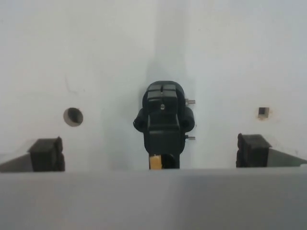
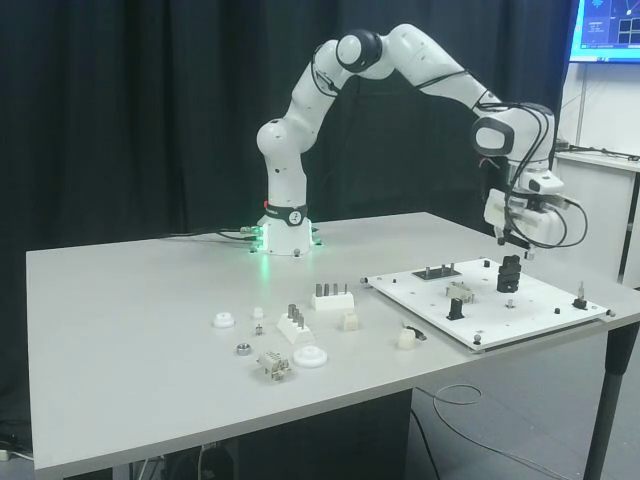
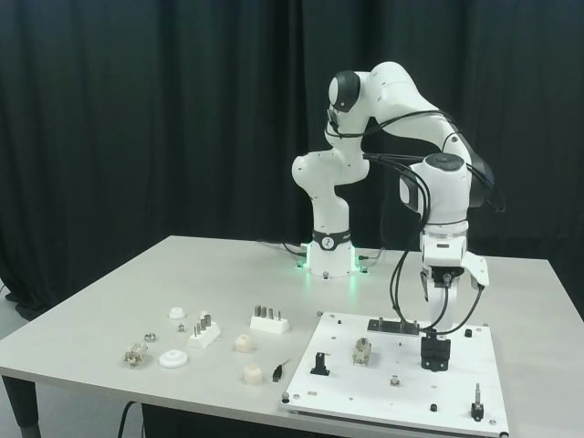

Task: Insert D-SUB.

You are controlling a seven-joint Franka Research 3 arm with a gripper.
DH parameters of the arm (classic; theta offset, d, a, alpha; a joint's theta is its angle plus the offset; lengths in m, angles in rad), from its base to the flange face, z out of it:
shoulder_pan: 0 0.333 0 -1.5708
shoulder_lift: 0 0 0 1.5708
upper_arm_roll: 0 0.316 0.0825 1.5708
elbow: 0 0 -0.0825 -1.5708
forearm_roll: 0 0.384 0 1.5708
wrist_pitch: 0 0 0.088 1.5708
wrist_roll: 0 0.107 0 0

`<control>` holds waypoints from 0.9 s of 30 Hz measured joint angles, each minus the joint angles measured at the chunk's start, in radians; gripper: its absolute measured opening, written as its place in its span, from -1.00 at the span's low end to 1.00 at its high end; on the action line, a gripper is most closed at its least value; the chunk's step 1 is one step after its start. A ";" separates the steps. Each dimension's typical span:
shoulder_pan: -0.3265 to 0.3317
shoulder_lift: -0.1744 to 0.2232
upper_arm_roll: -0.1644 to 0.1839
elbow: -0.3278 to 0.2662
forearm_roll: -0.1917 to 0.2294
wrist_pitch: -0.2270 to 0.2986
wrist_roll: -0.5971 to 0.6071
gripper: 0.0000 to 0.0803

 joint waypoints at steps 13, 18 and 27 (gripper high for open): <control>-0.001 -0.006 -0.003 0.013 0.000 -0.005 0.013 0.99; -0.001 -0.006 -0.005 0.021 0.000 -0.012 0.015 0.99; -0.001 -0.006 -0.013 0.034 0.000 -0.025 0.021 0.99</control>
